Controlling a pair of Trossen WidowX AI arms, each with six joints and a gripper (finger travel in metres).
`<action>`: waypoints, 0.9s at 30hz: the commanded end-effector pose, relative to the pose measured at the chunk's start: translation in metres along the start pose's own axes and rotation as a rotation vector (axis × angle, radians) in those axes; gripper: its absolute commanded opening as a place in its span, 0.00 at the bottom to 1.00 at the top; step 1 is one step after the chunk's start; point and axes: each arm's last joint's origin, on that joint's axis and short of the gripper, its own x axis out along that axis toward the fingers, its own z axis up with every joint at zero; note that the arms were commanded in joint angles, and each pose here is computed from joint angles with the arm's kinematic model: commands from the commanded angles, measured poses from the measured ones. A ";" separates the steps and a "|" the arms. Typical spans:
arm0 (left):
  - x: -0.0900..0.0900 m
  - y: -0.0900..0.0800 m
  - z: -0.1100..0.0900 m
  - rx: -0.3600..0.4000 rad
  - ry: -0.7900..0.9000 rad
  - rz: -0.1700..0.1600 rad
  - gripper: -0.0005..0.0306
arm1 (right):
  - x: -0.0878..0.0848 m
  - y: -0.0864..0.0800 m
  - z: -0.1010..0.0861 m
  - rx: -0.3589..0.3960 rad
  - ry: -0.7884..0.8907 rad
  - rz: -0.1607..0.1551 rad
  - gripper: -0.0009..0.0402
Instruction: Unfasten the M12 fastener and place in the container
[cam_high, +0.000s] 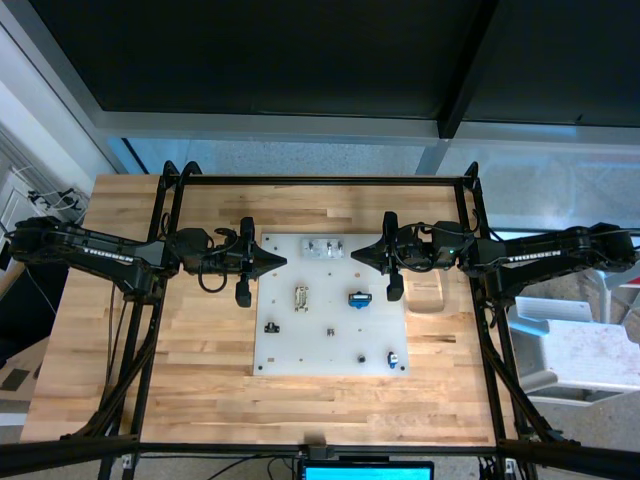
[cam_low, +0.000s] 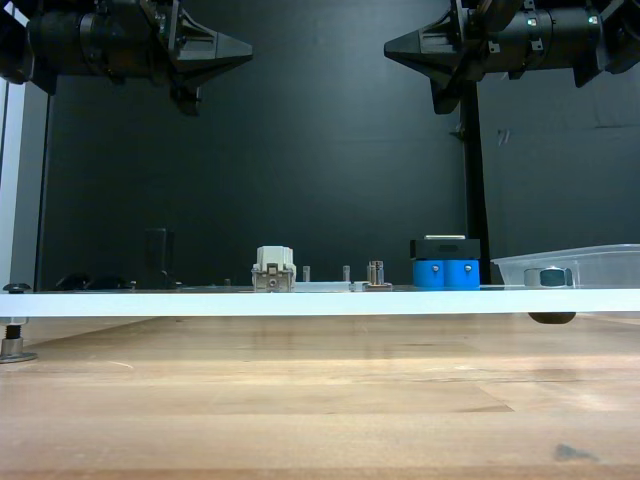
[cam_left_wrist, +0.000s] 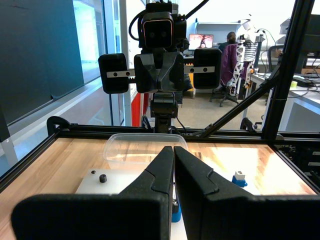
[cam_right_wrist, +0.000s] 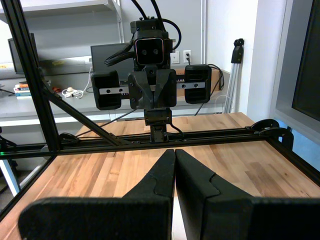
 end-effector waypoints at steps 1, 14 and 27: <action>0.000 0.000 0.000 0.000 -0.001 0.000 0.02 | 0.000 0.000 0.000 0.000 0.000 0.001 0.02; 0.000 0.000 0.000 0.000 -0.001 0.000 0.02 | 0.000 0.000 0.000 -0.001 0.000 0.003 0.02; 0.000 0.000 0.000 0.000 -0.001 0.000 0.02 | 0.012 0.012 0.013 0.009 0.458 0.011 0.02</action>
